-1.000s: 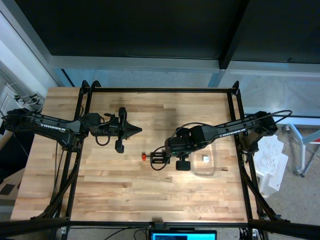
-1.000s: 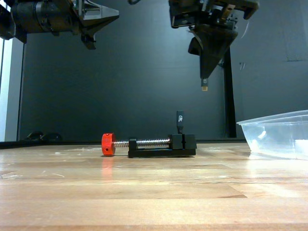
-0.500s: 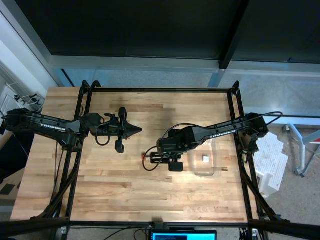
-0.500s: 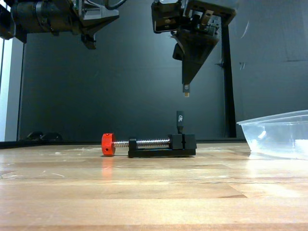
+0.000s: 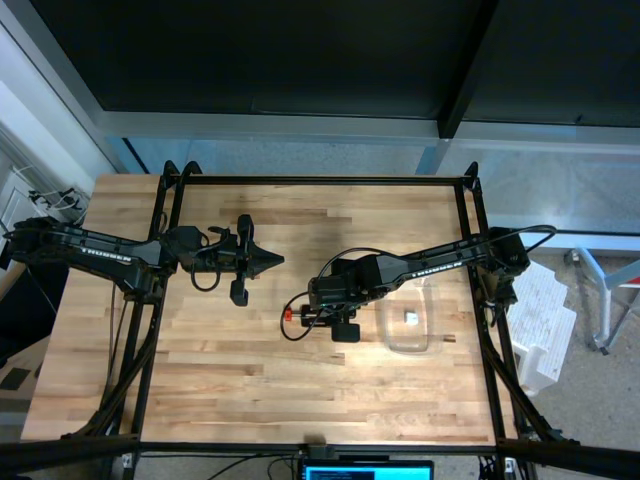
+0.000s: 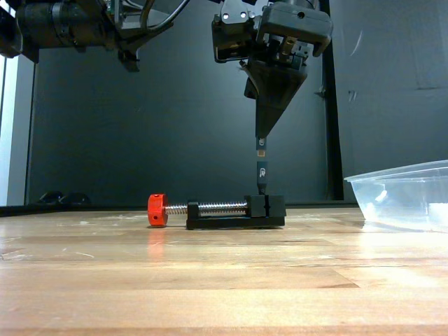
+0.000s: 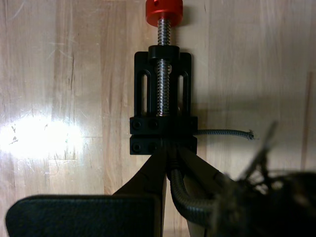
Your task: Pick the USB-C connector and install on taskboard
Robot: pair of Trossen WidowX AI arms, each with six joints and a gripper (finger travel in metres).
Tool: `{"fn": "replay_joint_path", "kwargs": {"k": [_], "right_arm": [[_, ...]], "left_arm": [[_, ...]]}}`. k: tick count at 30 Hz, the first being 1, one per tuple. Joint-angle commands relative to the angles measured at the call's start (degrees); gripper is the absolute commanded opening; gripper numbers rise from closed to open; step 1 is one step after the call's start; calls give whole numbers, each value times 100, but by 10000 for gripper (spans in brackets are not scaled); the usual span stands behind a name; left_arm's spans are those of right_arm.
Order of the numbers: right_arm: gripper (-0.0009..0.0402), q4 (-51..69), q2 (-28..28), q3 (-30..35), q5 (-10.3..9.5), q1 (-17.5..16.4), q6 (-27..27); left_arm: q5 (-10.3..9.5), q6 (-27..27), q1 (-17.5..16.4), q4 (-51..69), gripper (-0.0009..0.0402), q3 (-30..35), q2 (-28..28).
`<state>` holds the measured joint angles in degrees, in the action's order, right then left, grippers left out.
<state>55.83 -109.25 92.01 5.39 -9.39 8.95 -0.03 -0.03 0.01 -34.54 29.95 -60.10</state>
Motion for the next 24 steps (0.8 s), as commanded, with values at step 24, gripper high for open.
{"fn": "replay_joint_path", "kwargs": {"k": [24], "right_arm": [[0, -127, -4, -127, -44, 2, -116]], "left_arm": [[0, 0, 0, 2, 0, 0, -2]]}}
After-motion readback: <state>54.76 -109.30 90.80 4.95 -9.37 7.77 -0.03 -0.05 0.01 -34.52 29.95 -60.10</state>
